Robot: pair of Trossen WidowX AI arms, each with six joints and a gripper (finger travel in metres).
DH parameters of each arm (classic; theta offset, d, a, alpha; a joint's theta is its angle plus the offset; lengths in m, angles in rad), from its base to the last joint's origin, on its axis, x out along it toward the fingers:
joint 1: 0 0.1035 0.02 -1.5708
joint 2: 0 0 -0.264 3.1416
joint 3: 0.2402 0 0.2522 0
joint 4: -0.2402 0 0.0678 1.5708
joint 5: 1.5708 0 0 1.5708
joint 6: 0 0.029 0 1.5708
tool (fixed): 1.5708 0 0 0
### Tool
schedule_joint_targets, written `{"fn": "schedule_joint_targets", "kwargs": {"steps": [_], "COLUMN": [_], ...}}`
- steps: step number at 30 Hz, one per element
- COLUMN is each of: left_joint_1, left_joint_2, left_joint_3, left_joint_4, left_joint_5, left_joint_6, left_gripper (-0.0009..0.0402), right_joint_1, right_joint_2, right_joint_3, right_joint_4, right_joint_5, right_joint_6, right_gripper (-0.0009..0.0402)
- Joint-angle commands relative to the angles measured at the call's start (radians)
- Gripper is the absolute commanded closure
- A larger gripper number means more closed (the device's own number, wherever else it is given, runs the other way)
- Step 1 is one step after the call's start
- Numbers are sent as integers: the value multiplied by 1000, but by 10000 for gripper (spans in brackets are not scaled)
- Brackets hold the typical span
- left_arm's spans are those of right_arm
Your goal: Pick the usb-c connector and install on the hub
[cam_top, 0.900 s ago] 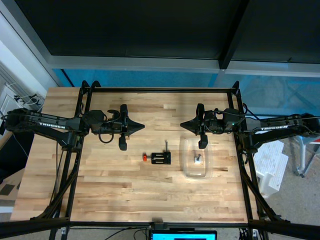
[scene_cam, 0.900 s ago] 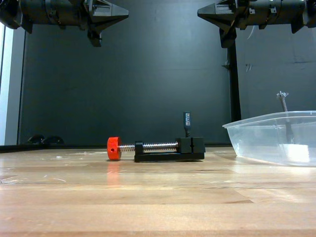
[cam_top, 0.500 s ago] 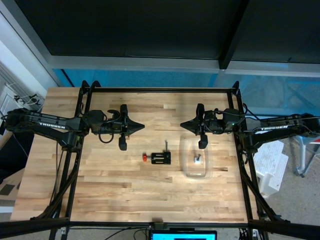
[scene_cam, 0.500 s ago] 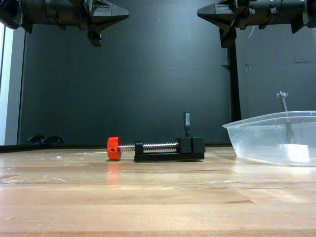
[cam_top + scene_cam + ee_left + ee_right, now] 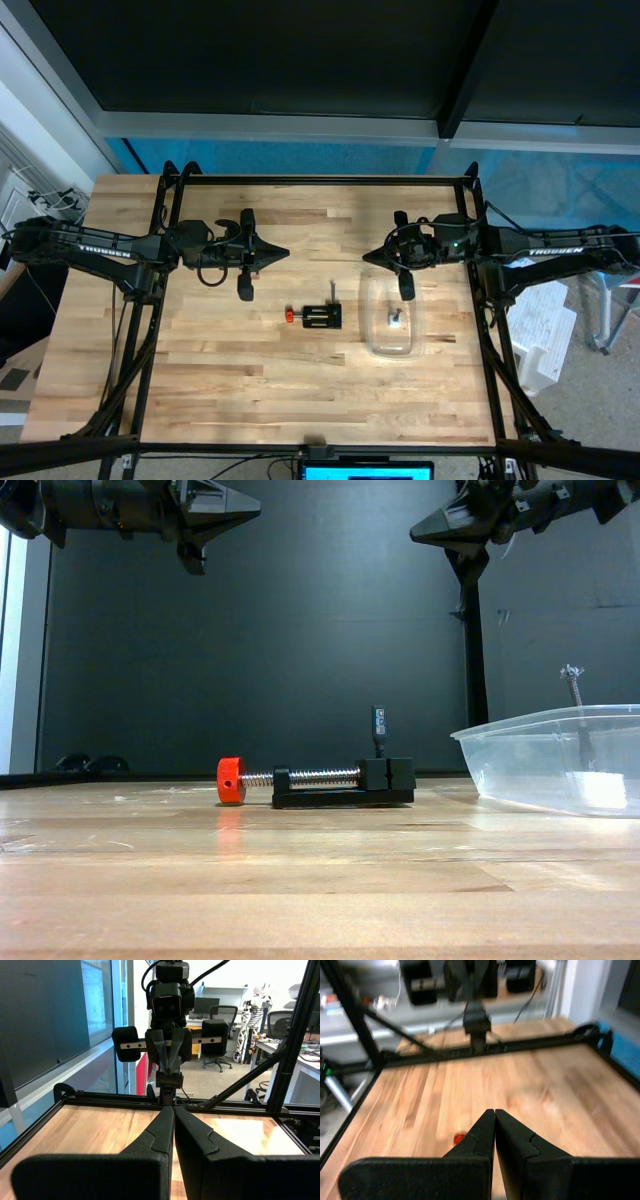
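From above, the left gripper (image 5: 283, 254) and right gripper (image 5: 367, 256) are seen raised over the table (image 5: 200, 340). The hub (image 5: 318, 316) lies between them, and what seems to be the connector (image 5: 397, 319) is in the tray (image 5: 372, 340). At table level, the hub is seen near the tray. In both wrist views the jaws are pressed together, empty.

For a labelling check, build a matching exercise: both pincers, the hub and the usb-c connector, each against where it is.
Things:
1 left pincer
2 right pincer
3 hub
4 usb-c connector

Places:
A inside the clear tray
B on the table, near its middle
C shut, aloft over the table's right half
D shut, aloft over the table's left half

Pairs: 1-D, 2-C, 3-B, 4-A.
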Motion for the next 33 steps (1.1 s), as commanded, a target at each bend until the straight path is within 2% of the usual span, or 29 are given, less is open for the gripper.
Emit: {"fn": "schedule_joint_targets", "kwargs": {"steps": [1, 19, 33], "left_joint_1": [0, 0, 0], "left_joint_2": [0, 0, 0], "left_joint_3": [0, 0, 0], "left_joint_4": [0, 0, 0], "left_joint_5": [0, 0, 0], "left_joint_6": [0, 0, 0], "left_gripper": [393, 393, 393], "right_joint_1": [3, 18, 111], "right_joint_2": [1, 2, 110], "right_joint_3": [47, 221, 347], "right_joint_4": [-130, -672, -919], "right_joint_5": [-23, -22, -12], "right_joint_6": [-2, -13, 55], "right_gripper": [393, 393, 393]}}
